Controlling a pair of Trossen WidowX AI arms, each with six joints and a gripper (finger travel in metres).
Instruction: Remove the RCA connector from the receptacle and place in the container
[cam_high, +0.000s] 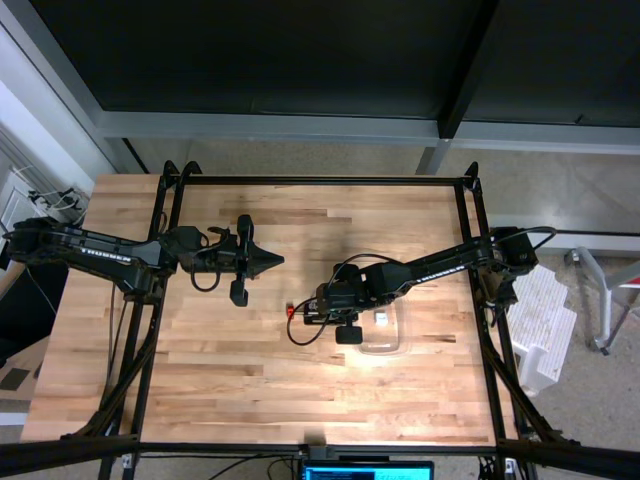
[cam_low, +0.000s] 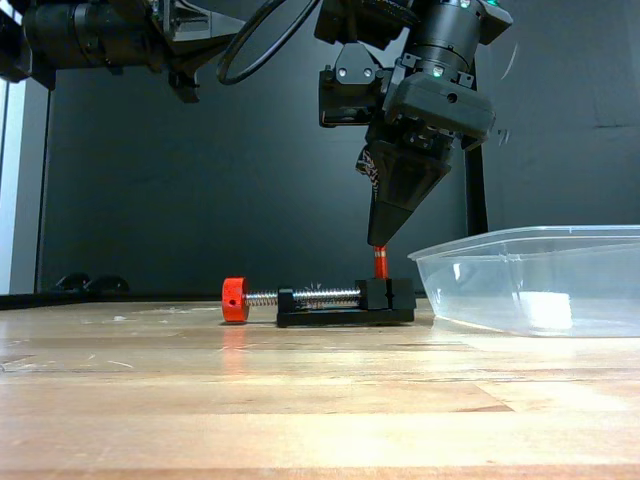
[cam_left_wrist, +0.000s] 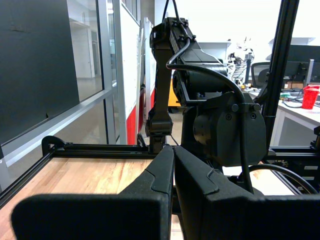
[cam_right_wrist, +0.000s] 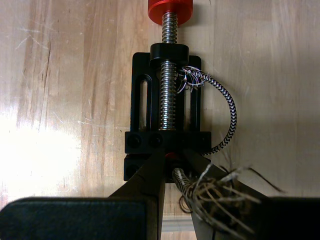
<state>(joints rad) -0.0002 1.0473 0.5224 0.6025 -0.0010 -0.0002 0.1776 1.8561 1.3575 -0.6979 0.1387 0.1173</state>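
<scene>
**Red plug pinched over the black block**

We see the right gripper (cam_low: 378, 238) pointing straight down over the middle of the wooden table (cam_high: 250, 400). Its fingertips (cam_right_wrist: 154, 172) are clenched on the top of the RCA connector (cam_low: 380, 263). The connector stands upright, its lower end meeting the top of the receptacle (cam_low: 345, 300) at the end nearest the container (cam_low: 530, 285) — we cannot tell how deep it sits.

The receptacle lies flat on the wood. Its silvery threaded screw (cam_right_wrist: 168, 85) runs lengthwise to the round red cap (cam_low: 234, 299), at the end away from the plug. A black-and-white braided cable (cam_right_wrist: 231, 107) loops out beside the block, with frayed strands at its end.

The clear container rests just beside the receptacle, with a small gap between them in the low view. It holds a small white square piece (cam_high: 381, 319).

The left gripper (cam_high: 276, 261) hangs above the table, well to the left of the block — its fingers (cam_left_wrist: 160, 170) pressed together on nothing.
</scene>
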